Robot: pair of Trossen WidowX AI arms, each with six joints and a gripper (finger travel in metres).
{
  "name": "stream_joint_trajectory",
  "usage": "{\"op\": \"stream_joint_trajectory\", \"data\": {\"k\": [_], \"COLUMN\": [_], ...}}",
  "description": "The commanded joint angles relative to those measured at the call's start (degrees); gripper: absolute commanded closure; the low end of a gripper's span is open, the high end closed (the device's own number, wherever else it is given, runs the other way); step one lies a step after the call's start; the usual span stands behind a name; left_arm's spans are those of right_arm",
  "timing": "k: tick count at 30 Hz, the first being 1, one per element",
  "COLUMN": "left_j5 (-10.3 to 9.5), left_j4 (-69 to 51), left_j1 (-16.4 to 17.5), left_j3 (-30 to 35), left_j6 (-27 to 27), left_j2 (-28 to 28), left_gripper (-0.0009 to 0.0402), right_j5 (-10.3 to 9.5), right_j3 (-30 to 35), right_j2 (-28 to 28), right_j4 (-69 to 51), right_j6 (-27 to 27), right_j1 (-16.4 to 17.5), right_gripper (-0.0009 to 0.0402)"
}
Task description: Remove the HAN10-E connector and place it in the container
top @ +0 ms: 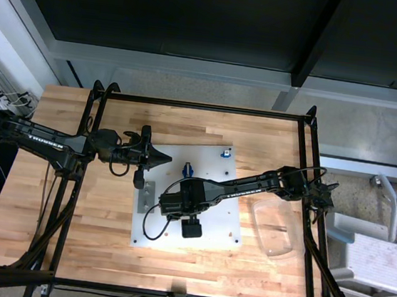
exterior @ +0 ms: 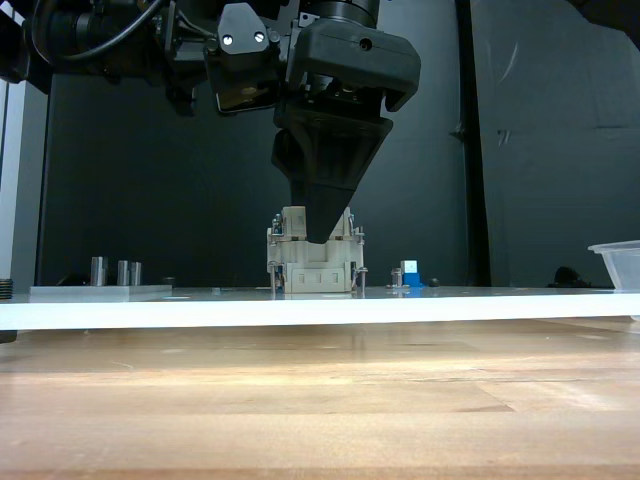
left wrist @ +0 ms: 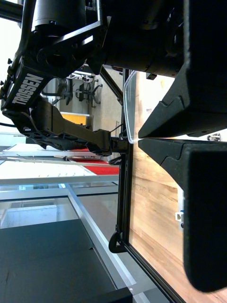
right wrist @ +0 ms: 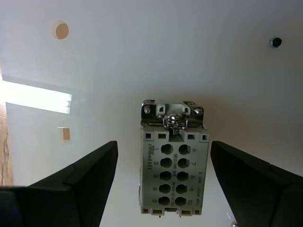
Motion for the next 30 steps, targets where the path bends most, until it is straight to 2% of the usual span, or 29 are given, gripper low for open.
{"op": "stream_joint_trajectory", "data": {"k": [1, 17, 23, 30], "left_j5": [0.02, 0.02, 0.02, 0.02], "left_j4": [-0.02, -0.02, -0.02, 0.0], "left_j1": [0.02, 0.0, 0.0, 0.0], "left_j3": [0.0, 0.0, 0.0, 0.0], "left_j6": [0.0, 0.0, 0.0, 0.0], "left_j2": [0.0, 0.0, 0.02, 0.02], "left_gripper": [0.0393, 0.0393, 0.0393, 0.0393], "right_j5": [0.0, -0.15, -0.11, 0.04], "right_j3": [0.0, 0.0, 0.0, 0.0], "right_j2": [0.0, -0.02, -0.42, -2.01], "right_j4": [-0.02, -0.17, -0.55, -1.18], "right_j6": [-0.35, -0.79, -0.76, -0.76], "right_j1": [-0.04, -0.17, -0.17, -0.17], "right_gripper": [0.0144, 0.0309, 0.0344, 0.0357]}}
